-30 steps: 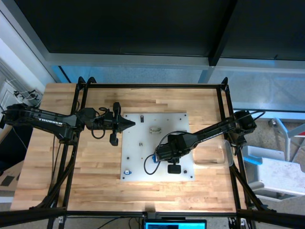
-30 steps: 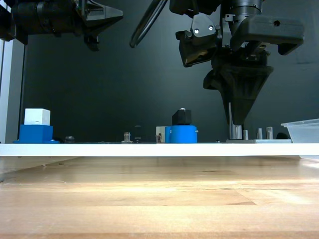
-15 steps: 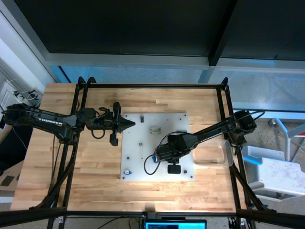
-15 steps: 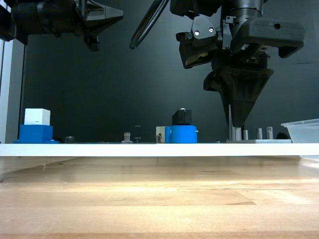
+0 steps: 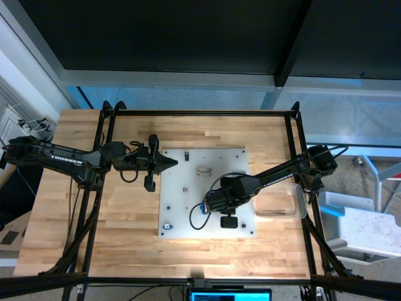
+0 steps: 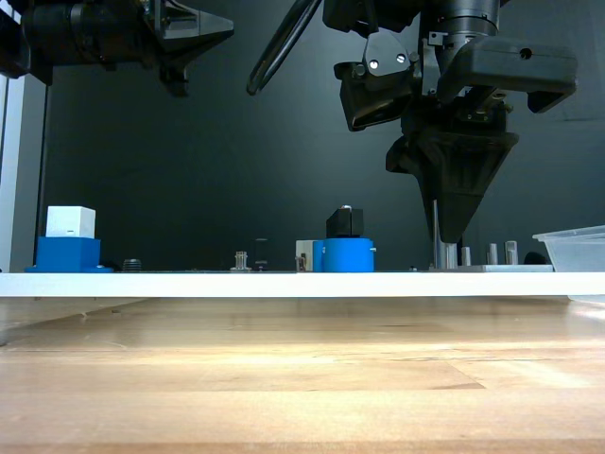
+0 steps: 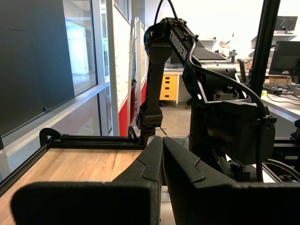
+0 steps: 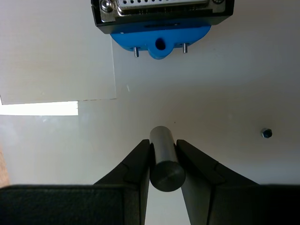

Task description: Pick the 16mm cylinder and place it in the taskboard

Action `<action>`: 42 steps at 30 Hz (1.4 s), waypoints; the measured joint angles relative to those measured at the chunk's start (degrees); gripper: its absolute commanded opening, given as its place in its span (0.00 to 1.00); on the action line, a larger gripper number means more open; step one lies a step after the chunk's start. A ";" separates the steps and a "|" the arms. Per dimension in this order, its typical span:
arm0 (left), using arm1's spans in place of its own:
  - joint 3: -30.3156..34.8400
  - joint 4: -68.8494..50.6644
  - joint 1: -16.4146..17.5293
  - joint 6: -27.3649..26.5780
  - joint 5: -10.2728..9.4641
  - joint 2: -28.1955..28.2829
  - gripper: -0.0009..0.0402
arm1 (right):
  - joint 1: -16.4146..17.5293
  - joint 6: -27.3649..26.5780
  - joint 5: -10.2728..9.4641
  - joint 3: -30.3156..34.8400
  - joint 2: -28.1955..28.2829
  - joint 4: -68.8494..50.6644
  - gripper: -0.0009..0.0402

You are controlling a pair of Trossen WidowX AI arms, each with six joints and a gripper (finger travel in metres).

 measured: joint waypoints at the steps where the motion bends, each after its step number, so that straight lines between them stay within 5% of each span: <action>1: 0.00 0.00 0.00 0.00 0.00 0.00 0.02 | 0.00 0.00 -0.02 -0.02 0.00 -0.04 0.06; 27: -0.02 -0.02 0.00 0.00 0.00 0.00 0.02 | 0.00 0.63 -0.44 -0.61 0.15 0.52 0.06; 42: 0.00 -0.02 0.00 0.00 0.00 0.00 0.02 | -0.22 -0.28 1.49 -0.66 0.28 1.44 0.06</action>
